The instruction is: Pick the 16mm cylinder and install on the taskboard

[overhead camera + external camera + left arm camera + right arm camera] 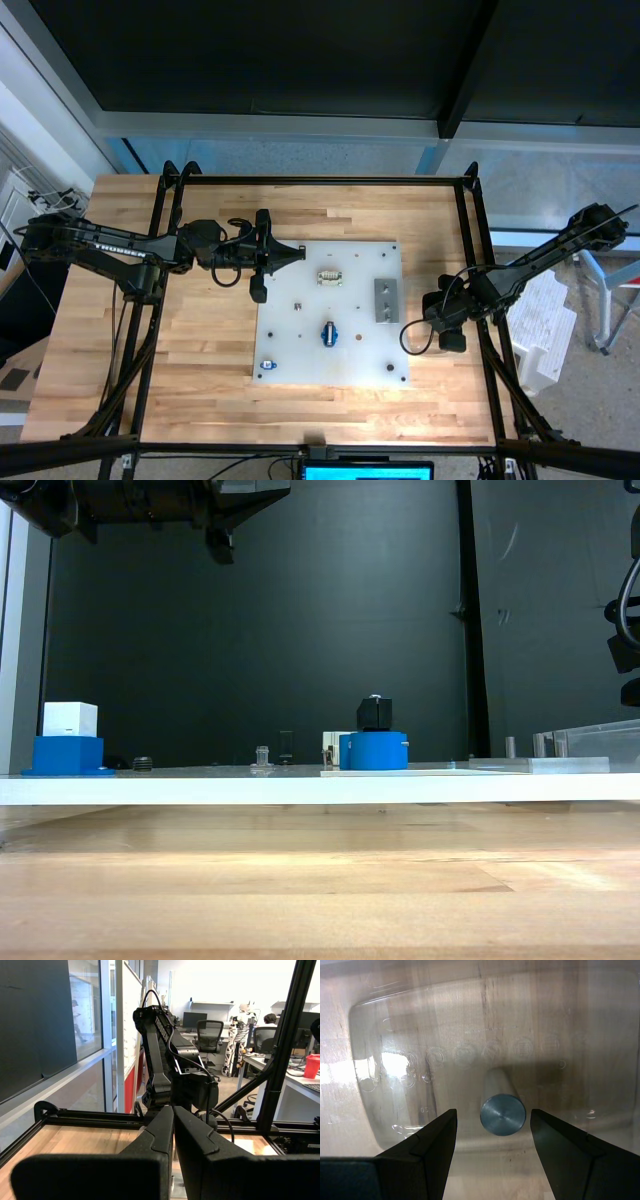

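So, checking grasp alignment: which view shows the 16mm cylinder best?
Right wrist view: the open right gripper brackets the 16mm cylinder, upright in a clear tray. Other views don't clearly show it; the left gripper is shut above the taskboard's far-left corner.

The low view cuts off the left gripper [300,253], over the taskboard's [355,355] far left corner; the right gripper [492,1111], off its right edge, hides the 16mm cylinder [502,1114] from above.

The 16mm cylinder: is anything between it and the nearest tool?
Nothing visible. The 16mm cylinder stands in the clear tray between the open fingers of the right tool, touching neither. The left tool, shut, hangs over the taskboard, near its far-left corner.
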Available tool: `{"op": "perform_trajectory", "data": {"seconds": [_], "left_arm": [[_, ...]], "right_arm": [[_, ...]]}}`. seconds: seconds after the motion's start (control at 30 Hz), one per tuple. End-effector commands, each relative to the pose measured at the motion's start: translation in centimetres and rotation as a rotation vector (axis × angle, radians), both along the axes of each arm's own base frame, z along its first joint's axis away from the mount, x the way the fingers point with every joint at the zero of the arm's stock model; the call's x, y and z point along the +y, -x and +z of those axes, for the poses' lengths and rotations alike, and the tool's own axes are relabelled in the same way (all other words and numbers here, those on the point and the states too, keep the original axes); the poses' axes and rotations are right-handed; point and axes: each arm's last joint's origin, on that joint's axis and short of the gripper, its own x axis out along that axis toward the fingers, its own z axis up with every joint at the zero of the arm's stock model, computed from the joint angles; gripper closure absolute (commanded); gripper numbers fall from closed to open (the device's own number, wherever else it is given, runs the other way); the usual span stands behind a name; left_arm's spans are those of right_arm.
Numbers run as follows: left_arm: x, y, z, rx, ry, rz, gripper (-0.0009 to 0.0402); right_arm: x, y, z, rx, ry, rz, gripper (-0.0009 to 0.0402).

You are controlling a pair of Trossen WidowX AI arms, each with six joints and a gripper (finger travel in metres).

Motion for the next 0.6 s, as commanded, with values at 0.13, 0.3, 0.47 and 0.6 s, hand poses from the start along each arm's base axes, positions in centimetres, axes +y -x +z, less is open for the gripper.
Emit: {"op": "perform_trajectory", "data": {"seconds": [0.13,0.3,0.47,0.6], "left_arm": [[0.01,-0.01,-0.01,0.000,0.000,0.000,0.0392],[0.00,-0.01,-0.01,0.000,0.000,0.000,0.0392],[0.00,-0.01,-0.01,0.000,0.000,0.000,0.0392],[0.01,-0.01,-0.01,0.000,0.000,0.000,0.0392]], "right_arm": [[0.01,-0.01,0.01,-0.001,0.000,0.000,0.0190],[0.01,-0.01,0.01,-0.001,0.000,0.000,0.0192],[0.02,-0.01,0.01,-0.001,-0.001,0.001,0.0221],[0.02,-0.01,0.02,-0.001,-0.001,0.001,0.0254]]}}
